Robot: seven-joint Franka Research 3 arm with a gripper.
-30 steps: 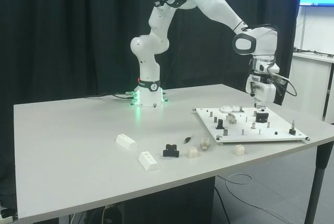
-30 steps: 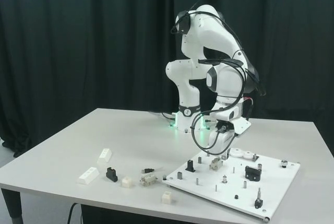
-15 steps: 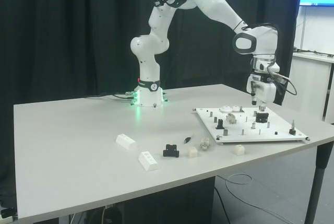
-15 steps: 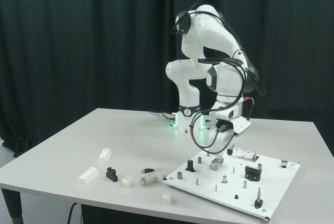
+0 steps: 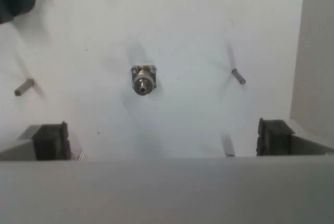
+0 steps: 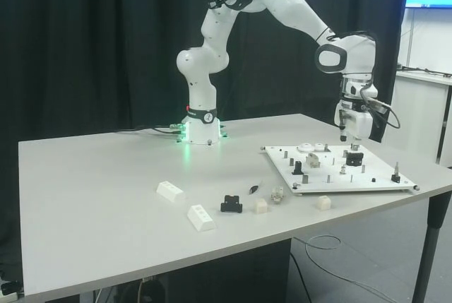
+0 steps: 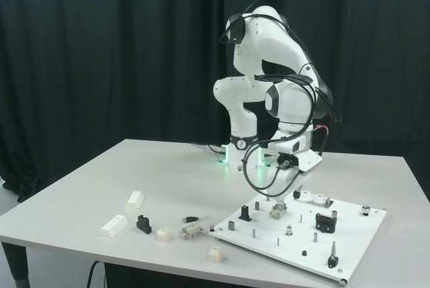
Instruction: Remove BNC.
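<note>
End effector (image 5: 162, 140) hung above the white board (image 5: 182, 20), its two black fingertips (image 5: 50, 141) spread wide apart and holding nothing. In the wrist view the BNC connector (image 5: 143, 79) sat between the lines of the two fingertips, a small metal barrel on a square flange with a screw at each corner, standing straight up out of the board and seen end-on. None of the pads touched it; bare board showed all round the connector.

From the first room view the end effector (image 6: 351, 132) stood over the far part of the board (image 6: 381, 184), clear of the parts fixed to it, with the white arm (image 6: 282, 3) reaching over from its base on the grey worktop (image 6: 92, 176). The second room view showed the same stance, the end effector (image 7: 287, 191) poised above the board (image 7: 356, 248).

By my judgement the task was at its approach stage. The alignment over the connector looked roughly done, but the descent, the closing of the fingertips on the barrel and the pull or twist to free it were all left. The connector remained seated in the board.
</note>
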